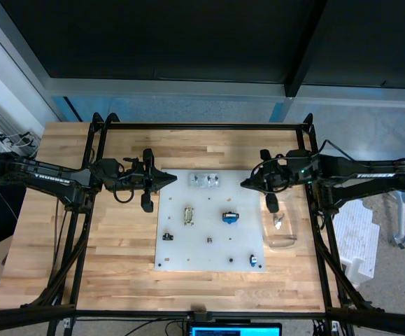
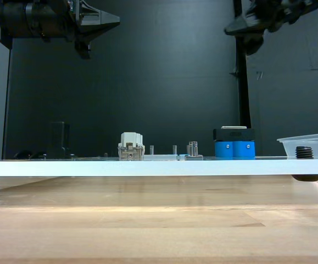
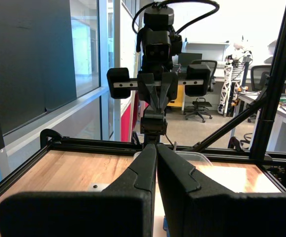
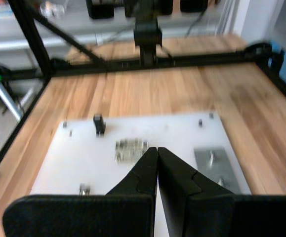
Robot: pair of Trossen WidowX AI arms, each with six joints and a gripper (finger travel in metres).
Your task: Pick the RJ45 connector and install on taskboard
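Note:
The RJ45 connector [image 1: 278, 222] is a tiny pale plug lying in the clear tray [image 1: 291, 238] right of the taskboard [image 1: 209, 245]. The taskboard is a white square carrying two blue sockets [image 1: 231, 218], a silver block [image 1: 204, 180] and a pale grey part [image 1: 188, 215]. My left gripper [image 1: 173, 180] hovers high over the board's back left corner, shut and empty. My right gripper [image 1: 245, 183] hovers high over the back right edge, also shut and empty, just behind the tray. In the right wrist view the fingers [image 4: 145, 170] point down at the taskboard [image 4: 177, 131].
A black frame [image 1: 202, 127] runs around the table. A black bit [image 1: 168, 237] and small pegs stand on the board. In the low view the tray [image 2: 307, 142] sits at the right with a black ribbed piece [image 2: 305, 151] showing through it. Bare wood lies in front of the board.

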